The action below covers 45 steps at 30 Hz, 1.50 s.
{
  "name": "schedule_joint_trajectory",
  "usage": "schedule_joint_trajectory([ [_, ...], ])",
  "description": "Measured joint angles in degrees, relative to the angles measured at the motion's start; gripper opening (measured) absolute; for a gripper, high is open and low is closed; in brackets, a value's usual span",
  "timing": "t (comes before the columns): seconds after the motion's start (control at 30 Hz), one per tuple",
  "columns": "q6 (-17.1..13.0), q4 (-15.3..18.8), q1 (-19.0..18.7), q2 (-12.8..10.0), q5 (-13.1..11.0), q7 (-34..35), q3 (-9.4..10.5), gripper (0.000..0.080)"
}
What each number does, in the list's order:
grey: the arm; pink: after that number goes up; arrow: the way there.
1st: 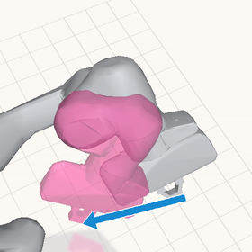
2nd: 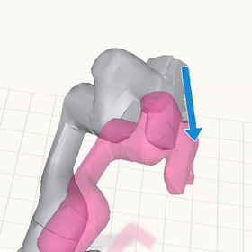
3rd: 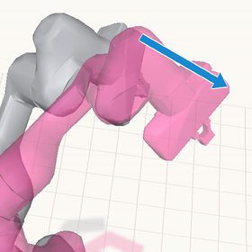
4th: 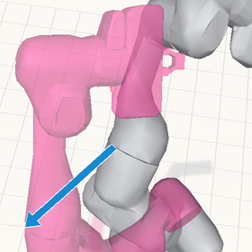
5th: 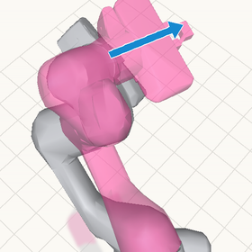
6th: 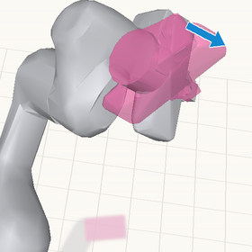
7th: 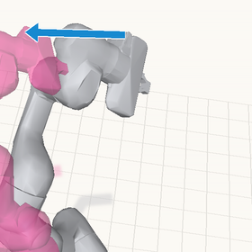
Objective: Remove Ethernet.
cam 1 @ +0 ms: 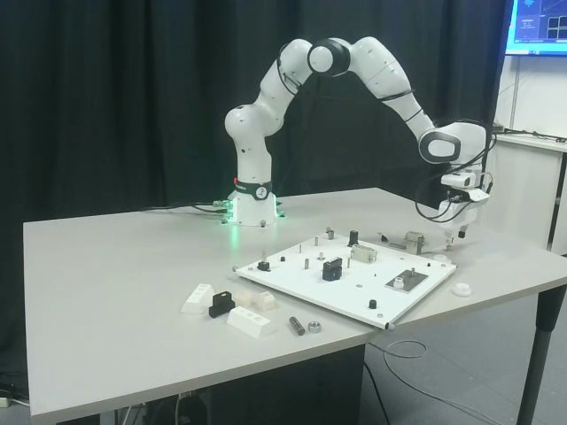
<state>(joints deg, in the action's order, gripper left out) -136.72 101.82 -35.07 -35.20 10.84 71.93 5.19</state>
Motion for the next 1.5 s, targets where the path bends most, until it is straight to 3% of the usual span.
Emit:
schedule_joint_trajectory([
  [0.43,5.87,-3.34,-1.39,0.90,-1.89,-0.96,-1.26,0.0800],
  [0.73,7.95,-4.30,-3.11,1.45,-2.27,-1.72,-2.82,0.0800],
  [1.23,9.02,-4.98,-6.00,1.83,-2.27,-3.03,-6.25,0.0800],
  [1.5,9.23,-5.08,-6.38,1.93,-2.27,-3.24,-6.87,0.0800],
])
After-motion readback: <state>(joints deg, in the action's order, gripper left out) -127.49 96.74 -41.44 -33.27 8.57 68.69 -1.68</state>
